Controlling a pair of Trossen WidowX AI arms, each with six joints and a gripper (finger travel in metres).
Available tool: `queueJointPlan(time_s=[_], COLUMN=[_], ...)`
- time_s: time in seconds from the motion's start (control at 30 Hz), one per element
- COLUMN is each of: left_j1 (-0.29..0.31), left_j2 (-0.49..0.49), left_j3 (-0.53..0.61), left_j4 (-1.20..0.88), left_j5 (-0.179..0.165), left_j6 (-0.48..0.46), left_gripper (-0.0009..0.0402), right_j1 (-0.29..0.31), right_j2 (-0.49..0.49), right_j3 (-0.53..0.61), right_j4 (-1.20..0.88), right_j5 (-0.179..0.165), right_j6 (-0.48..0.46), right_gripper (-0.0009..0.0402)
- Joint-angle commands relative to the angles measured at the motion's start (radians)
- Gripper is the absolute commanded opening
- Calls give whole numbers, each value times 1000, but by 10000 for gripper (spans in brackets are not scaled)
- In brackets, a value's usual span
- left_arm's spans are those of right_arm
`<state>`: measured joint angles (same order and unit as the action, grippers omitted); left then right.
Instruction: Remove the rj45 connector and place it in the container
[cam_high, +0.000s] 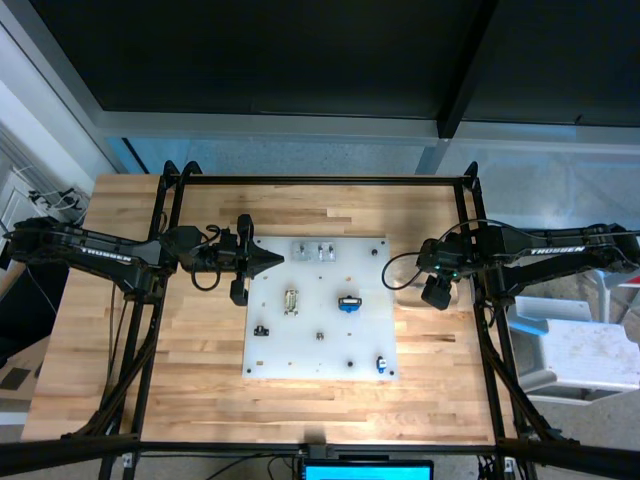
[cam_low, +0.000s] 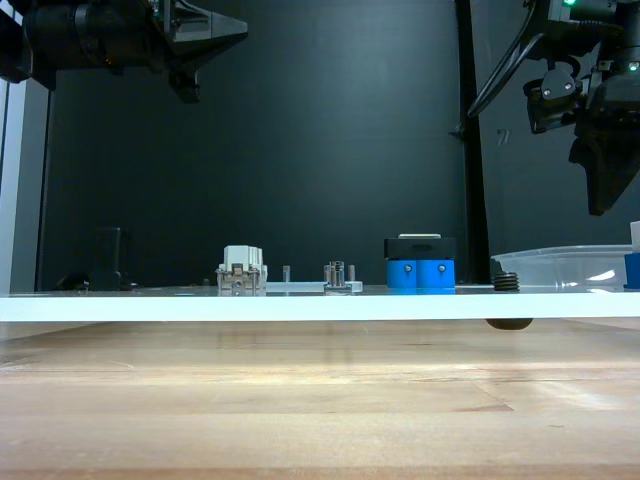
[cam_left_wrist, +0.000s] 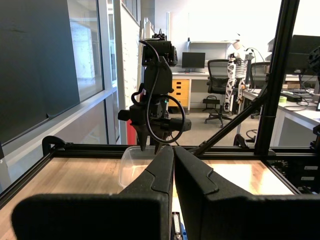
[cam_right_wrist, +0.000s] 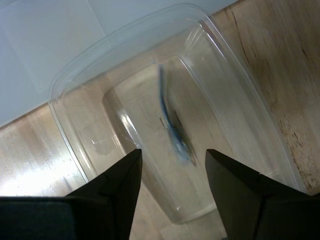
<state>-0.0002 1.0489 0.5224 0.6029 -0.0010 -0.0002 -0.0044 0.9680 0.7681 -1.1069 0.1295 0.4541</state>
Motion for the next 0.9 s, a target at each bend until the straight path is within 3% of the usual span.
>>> queueJointPlan(time_s=[0.03, 0.9], left_j1=[0, 0], left_j2=[0, 0], left_j3=[0, 0], left_j4=[0, 0], left_j5=[0, 0], left_j6=[0, 0], left_gripper=[0, 0], right_j1=[0, 0], right_j2=[1, 1], right_j3=[1, 1], right_j4=[0, -5], right_j5=[0, 0], right_j6=[1, 9], right_gripper=[194, 200])
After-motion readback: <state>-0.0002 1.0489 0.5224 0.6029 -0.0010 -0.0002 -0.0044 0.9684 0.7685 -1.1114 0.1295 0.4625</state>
